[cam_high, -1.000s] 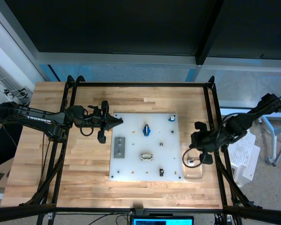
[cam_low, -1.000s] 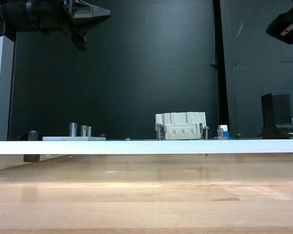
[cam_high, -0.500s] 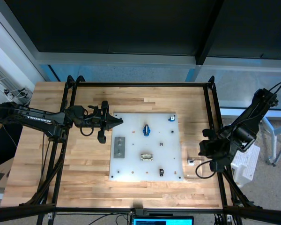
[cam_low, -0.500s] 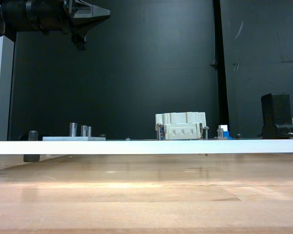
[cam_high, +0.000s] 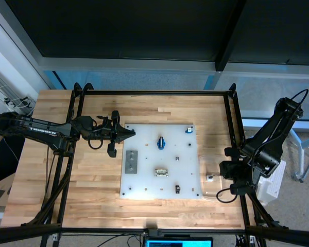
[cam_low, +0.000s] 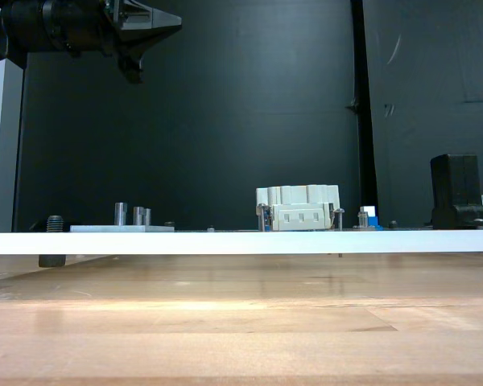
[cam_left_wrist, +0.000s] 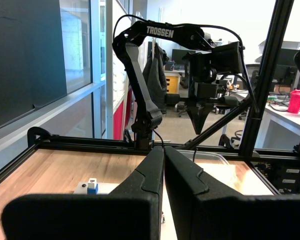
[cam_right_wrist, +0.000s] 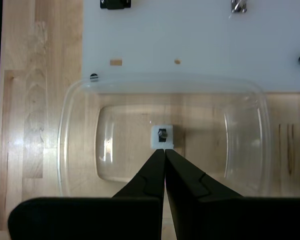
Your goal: Pick the USB connector and install on taskboard
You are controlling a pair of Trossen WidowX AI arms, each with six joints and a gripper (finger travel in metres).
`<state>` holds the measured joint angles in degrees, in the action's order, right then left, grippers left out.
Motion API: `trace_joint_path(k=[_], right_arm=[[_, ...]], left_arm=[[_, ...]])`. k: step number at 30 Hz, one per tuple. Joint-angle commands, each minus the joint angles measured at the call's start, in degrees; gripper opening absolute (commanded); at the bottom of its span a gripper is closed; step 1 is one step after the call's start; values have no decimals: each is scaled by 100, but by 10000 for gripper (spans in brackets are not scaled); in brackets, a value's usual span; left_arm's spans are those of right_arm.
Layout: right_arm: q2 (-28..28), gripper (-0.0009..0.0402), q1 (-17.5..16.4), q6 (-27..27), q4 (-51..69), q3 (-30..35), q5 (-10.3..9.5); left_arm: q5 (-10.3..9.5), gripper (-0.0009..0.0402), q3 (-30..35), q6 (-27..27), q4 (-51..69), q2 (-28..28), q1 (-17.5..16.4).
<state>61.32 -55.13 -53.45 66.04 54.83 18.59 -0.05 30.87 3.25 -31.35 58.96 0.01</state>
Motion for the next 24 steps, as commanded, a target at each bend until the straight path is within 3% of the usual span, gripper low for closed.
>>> trace_joint_path(k=[1,6,16,24], right_arm=[[57,0,-83,-190,15,-79,-22],[70,21,-116,-170,-116,-367,-35],[140,132,-7,-160,-713,-833,-68],[343,142,356,240,-710,-833,-229]], left_arm=[[2,0,0,-2,-2,0,-2],[2,0,0,-2,0,0,-2],[0,0,0,-2,0,0,0],[2,0,0,-2,0,0,0]])
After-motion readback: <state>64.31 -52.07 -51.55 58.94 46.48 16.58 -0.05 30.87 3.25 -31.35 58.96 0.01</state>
